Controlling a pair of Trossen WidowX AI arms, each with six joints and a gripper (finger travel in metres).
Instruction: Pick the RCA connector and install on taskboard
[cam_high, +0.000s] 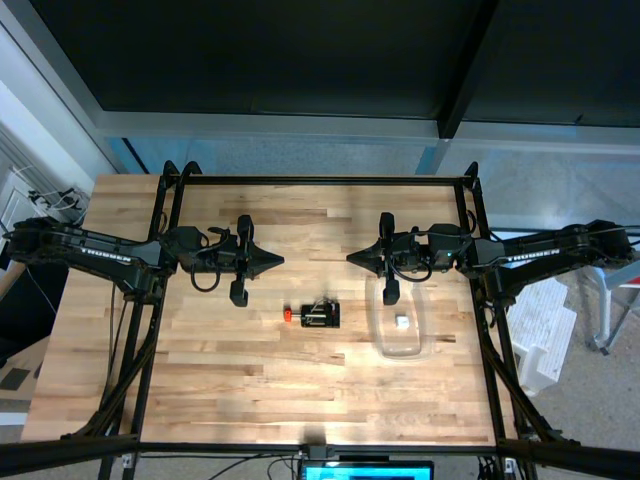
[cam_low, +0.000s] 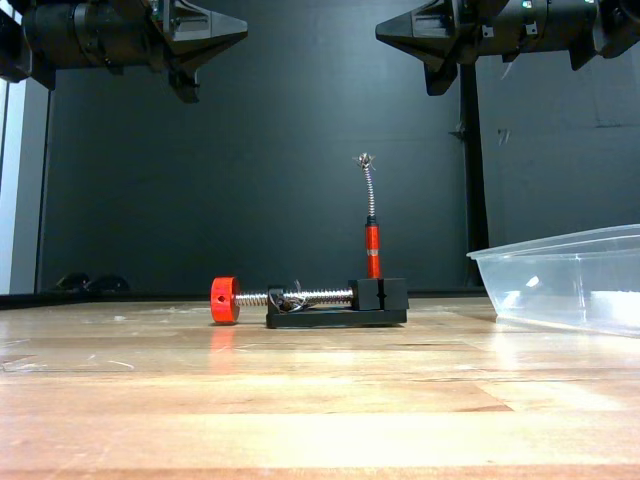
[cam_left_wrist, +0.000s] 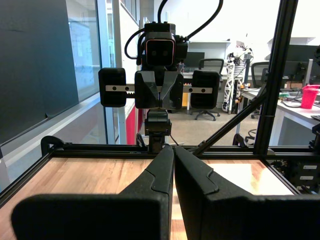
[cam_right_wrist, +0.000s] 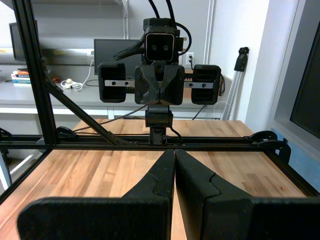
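Nearest on the table (cam_high: 250, 400), the taskboard (cam_high: 322, 316) lies low down, below the gap between the two tool tips and nearer the table's front edge than either, its red-orange knob (cam_high: 287, 315) pointing to the left tool's side. A thin springy stalk (cam_low: 371, 205) rises from it. Just below the right tool sits a clear tray (cam_high: 421, 348) with a white cube (cam_high: 401, 322) inside. The RCA connector cannot be picked out in any view; if it lies in the tray, it is too small to tell.

Farther back and high above the wood, the left tool (cam_high: 280, 261) and right tool (cam_high: 350, 259) face each other tip to tip, well apart. Each is clenched on nothing, fingers (cam_left_wrist: 156, 175) pressed together in both wrist views.

The main risk, as I judge it, is the plug's size: broad fingers could flick it aside or grab the cube instead. A low reach from the right tool may clip the tray wall. The stalk could snag a descending tool, and the taskboard looks unfastened, so a push may slide it.
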